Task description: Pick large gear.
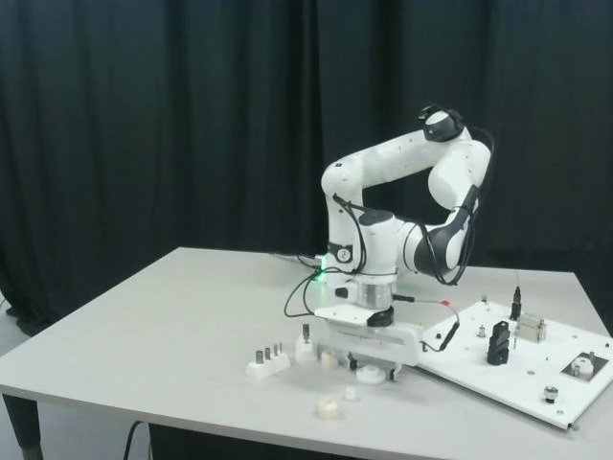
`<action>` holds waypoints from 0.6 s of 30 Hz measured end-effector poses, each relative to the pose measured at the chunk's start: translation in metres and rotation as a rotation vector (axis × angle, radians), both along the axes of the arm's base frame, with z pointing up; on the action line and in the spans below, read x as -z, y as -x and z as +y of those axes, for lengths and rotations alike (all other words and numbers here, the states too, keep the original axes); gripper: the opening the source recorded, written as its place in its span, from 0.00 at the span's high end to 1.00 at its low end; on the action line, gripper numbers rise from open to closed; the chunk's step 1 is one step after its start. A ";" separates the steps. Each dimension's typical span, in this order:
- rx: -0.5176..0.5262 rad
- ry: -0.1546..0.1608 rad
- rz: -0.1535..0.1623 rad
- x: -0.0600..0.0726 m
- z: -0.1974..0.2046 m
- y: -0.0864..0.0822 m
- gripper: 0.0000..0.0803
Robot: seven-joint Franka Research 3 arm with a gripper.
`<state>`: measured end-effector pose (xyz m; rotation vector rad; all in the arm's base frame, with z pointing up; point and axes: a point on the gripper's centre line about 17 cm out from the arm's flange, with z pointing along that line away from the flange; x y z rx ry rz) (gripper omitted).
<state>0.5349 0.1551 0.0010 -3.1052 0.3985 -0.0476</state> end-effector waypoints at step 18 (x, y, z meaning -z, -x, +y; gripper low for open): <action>0.042 -0.007 -0.001 0.005 0.002 0.001 0.00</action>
